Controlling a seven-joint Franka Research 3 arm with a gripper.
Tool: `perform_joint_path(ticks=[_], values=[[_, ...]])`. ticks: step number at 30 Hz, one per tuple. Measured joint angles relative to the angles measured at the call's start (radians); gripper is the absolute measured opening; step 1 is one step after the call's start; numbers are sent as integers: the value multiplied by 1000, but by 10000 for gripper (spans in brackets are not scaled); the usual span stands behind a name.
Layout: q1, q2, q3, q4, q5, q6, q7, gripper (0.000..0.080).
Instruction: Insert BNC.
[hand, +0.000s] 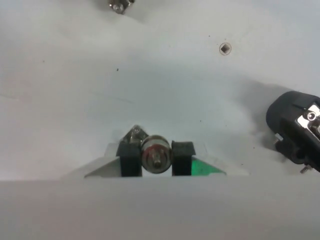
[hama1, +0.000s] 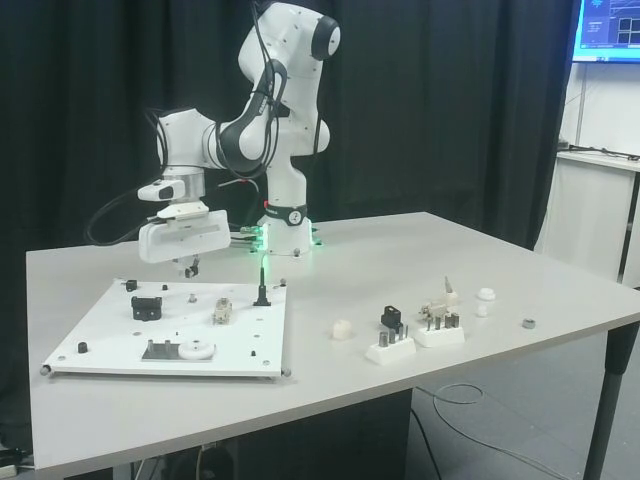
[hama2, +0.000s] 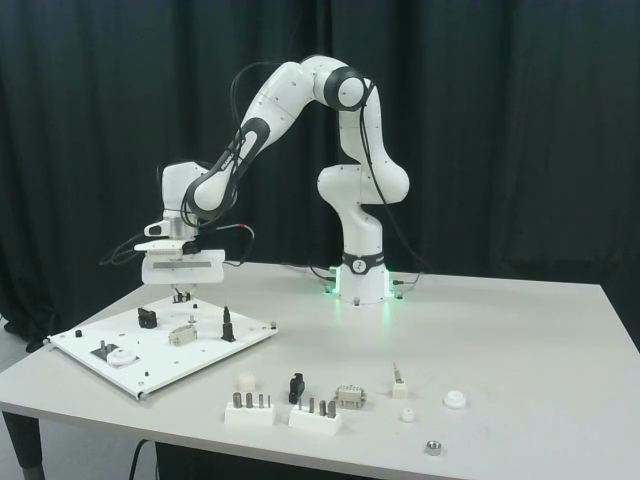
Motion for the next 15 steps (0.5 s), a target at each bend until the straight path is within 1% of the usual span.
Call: perform_joint_path(ticks=[10, 15], values=[[0, 0, -6, -12, 3, 17, -5, 124], [0, 0, -9, -29, 21, 18, -15, 124]])
